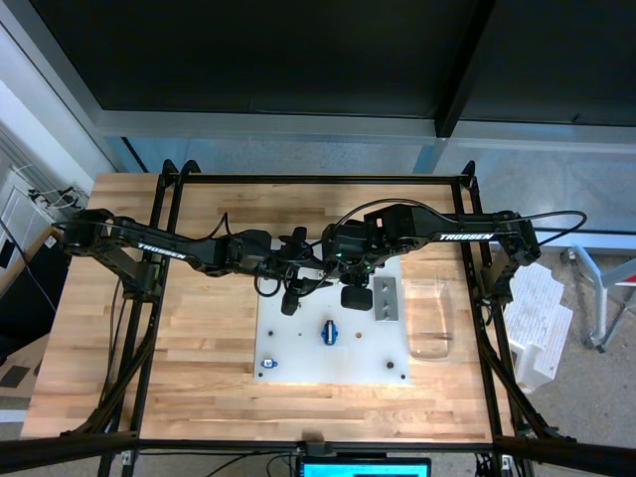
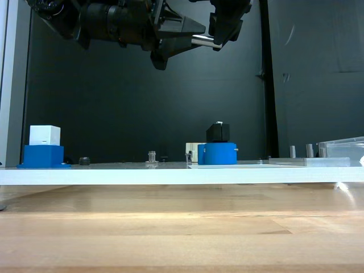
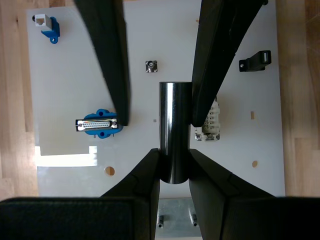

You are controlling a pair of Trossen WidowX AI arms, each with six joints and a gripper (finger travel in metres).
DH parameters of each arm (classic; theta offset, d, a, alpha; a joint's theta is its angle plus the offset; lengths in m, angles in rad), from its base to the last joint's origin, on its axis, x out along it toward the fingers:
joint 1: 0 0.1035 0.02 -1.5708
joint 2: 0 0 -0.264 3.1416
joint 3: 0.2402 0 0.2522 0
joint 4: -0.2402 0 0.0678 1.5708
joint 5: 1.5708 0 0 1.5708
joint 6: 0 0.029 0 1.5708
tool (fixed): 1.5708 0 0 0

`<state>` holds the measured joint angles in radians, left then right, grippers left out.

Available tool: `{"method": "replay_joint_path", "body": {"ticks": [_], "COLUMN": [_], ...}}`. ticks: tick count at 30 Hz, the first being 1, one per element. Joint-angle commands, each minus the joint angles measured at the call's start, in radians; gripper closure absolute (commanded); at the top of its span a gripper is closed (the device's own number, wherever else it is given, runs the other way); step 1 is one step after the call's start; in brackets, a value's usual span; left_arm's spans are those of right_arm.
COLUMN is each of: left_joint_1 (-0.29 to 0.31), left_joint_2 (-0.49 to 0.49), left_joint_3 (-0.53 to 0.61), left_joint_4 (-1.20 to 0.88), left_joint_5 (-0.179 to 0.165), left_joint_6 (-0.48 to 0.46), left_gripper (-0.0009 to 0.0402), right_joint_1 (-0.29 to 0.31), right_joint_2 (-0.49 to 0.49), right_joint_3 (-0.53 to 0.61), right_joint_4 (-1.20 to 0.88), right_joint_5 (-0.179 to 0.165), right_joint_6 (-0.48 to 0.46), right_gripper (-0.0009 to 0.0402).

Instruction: Pick the 16mm cylinder and install on the taskboard

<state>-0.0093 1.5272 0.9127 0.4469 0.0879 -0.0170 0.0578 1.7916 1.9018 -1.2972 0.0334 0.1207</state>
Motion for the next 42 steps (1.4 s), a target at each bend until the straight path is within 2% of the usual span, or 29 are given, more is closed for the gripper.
{"method": "replay_joint_path", "body": {"ticks": [1, 9, 12, 14, 23, 26, 27, 32, 39, 42], "left_joint_1": [0.000, 0.000, 0.000, 0.000, 0.000, 0.001, 0.001, 0.002, 0.003, 0.003], "left_joint_2": [-0.001, -0.001, -0.001, -0.001, -0.001, -0.001, -0.001, -0.001, -0.001, -0.001], "left_joint_3": [-0.001, -0.001, -0.001, -0.001, -0.001, -0.001, -0.001, -0.001, -0.001, -0.001], "left_joint_4": [0.000, 0.005, 0.006, 0.006, 0.007, 0.008, 0.008, 0.009, 0.042, 0.071], "left_joint_5": [0.003, 0.003, 0.003, 0.003, 0.002, 0.001, -0.002, -0.002, -0.004, -0.021], "left_joint_6": [0.004, 0.005, 0.005, 0.005, 0.007, 0.008, 0.008, 0.008, 0.008, 0.008], "left_gripper": [0.0285, 0.0349, 0.0366, 0.0374, 0.0380, 0.0381, 0.0382, 0.0383, 0.0383, 0.0383], "right_joint_1": [-0.001, -0.001, -0.001, -0.001, -0.001, 0.001, 0.004, 0.011, 0.025, 0.033], "right_joint_2": [-0.002, -0.002, -0.002, -0.002, -0.006, -0.035, -0.053, -0.177, -0.370, -0.432], "right_joint_3": [0.000, 0.000, 0.000, 0.000, -0.002, -0.030, -0.049, -0.223, -0.510, -0.620], "right_joint_4": [0.000, 0.000, 0.002, 0.002, 0.034, 0.073, 0.098, 0.300, 0.700, 0.845], "right_joint_5": [0.001, 0.001, 0.010, 0.028, 0.031, 0.095, 0.110, 0.103, 0.105, 0.106], "right_joint_6": [-0.002, -0.003, -0.003, -0.003, -0.004, -0.004, -0.003, 0.002, 0.000, 0.000], "right_gripper": [0.0393, 0.0391, 0.0374, 0.0349, 0.0200, 0.0175, 0.0171, 0.0168, 0.0178, 0.0178]}}
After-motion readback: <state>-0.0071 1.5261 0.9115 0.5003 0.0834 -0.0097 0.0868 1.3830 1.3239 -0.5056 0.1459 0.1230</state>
